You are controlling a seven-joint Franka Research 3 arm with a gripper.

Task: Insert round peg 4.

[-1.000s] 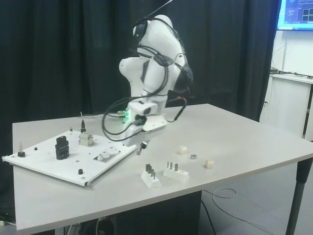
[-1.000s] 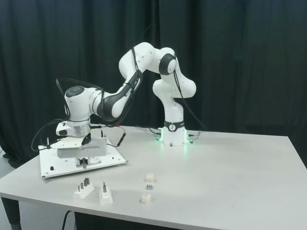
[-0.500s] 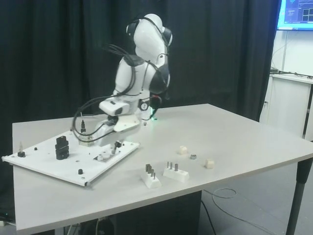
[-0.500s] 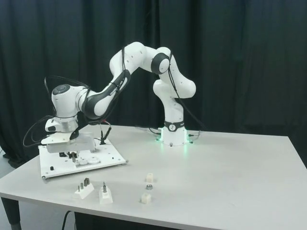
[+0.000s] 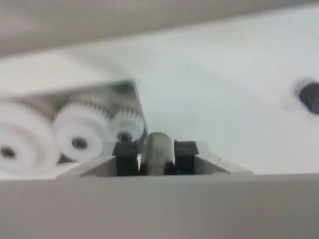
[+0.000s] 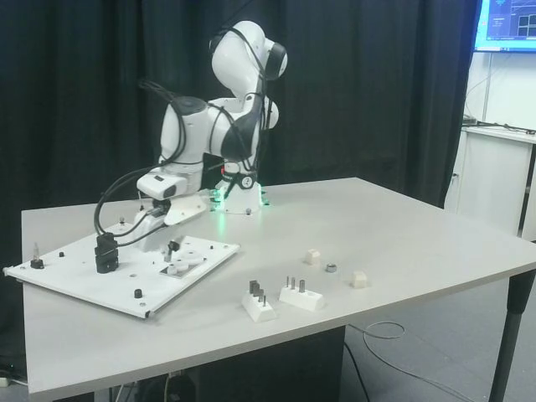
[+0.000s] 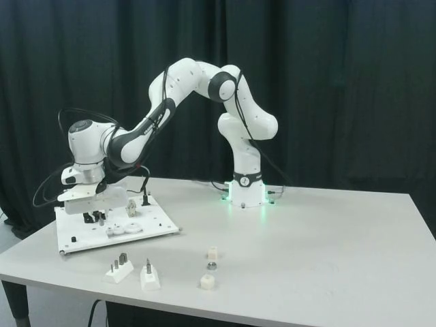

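Claw (image 5: pixel 156 158): closed on the round peg, one black finger (image 5: pixel 125 157) pressed on each side of it; nearly no gap besides the peg itself.
Round peg (image 5: pixel 157 149): grey metal cylinder, held between the fingers; long axis along the fingers, so close to upright, rounded free end pointing down to the board.
Place of the peg: above the white board (image 6: pixel 84 280), just beside the smallest gear; in the wrist view not possible to tell if the tip touches the board or is a little over it.
Gears (image 5: pixel 79 140): three white toothed wheels in a row on a grey plate, from large to small, meshed together.
Arm (image 7: pixel 146 122): white, stretched from its base over to the board, wrist low above it.
Board: white plate lying at one end of the grey surface (image 6: pixel 402 230), with black parts and small pins on it.
Black hole or knob (image 5: pixel 310 97): on the board, well apart from the peg; cannot tell which.
Peg holders (image 6: pixel 260 306): two small white blocks with pins, on the surface in front of the board.
Small blocks (image 6: pixel 358 280): white, further along the surface, near a small ring.
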